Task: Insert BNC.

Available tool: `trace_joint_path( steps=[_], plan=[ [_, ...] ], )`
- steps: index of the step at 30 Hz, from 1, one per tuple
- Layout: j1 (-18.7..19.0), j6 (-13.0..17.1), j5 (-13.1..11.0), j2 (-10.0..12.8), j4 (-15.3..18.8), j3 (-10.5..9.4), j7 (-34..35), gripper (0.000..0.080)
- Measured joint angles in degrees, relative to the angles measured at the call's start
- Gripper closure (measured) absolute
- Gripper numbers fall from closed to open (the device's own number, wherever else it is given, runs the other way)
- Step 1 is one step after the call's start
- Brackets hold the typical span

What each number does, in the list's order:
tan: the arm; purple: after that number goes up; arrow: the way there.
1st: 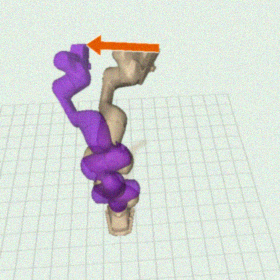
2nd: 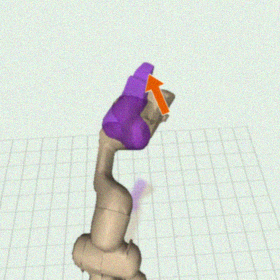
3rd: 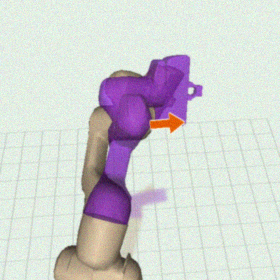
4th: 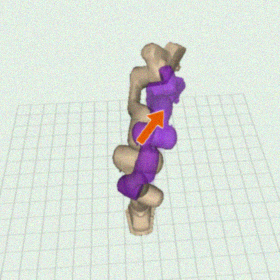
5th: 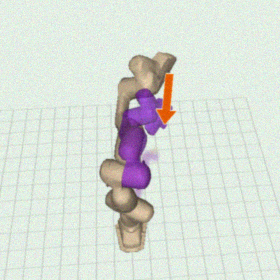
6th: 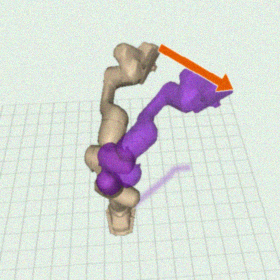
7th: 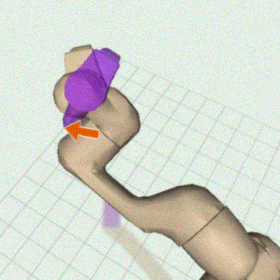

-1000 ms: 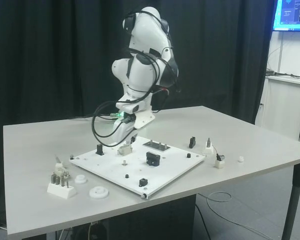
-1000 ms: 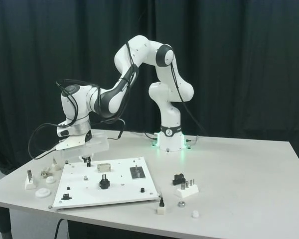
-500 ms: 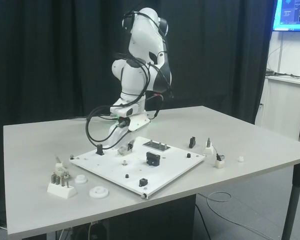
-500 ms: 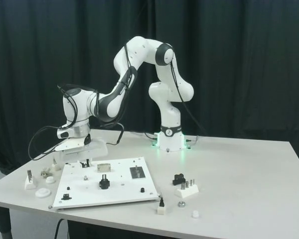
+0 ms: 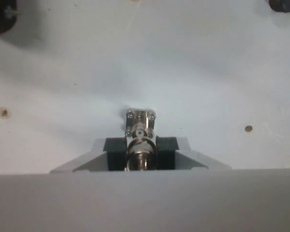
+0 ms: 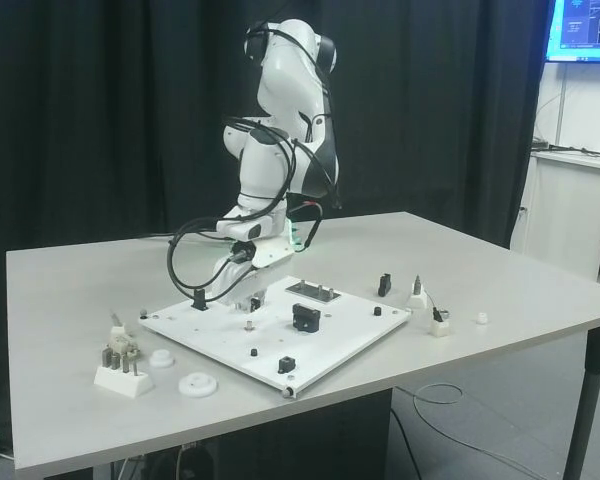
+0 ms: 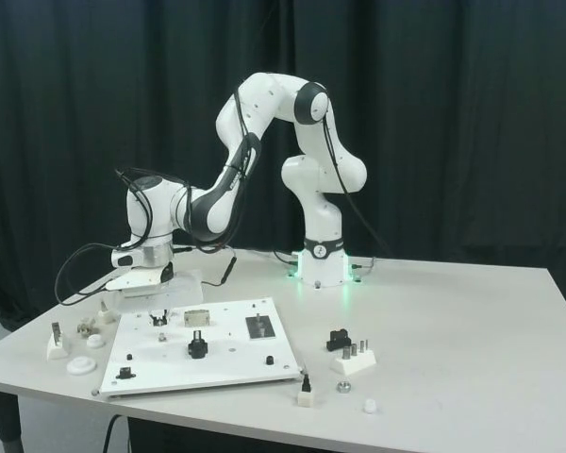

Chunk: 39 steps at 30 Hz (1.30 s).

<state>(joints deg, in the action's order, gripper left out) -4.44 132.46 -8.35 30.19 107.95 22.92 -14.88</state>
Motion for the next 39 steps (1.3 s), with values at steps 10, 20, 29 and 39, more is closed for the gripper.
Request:
trace_joint_path(
  steps=[10,20,29,39],
  plan=[
    [0.0,0.3,-0.1,-0.1,0.3,0.57,-1.1,0.0682],
    [0.0,1.0,-3.0,-0.9,1.2,1.14,-4.9,0.0682],
    [0.0,3.9,-6.5,-1.3,3.0,1.53,-8.8,0.0682],
    [0.5,8.2,-8.1,-1.3,5.4,1.27,-10.2,0.0682]
  ],
)
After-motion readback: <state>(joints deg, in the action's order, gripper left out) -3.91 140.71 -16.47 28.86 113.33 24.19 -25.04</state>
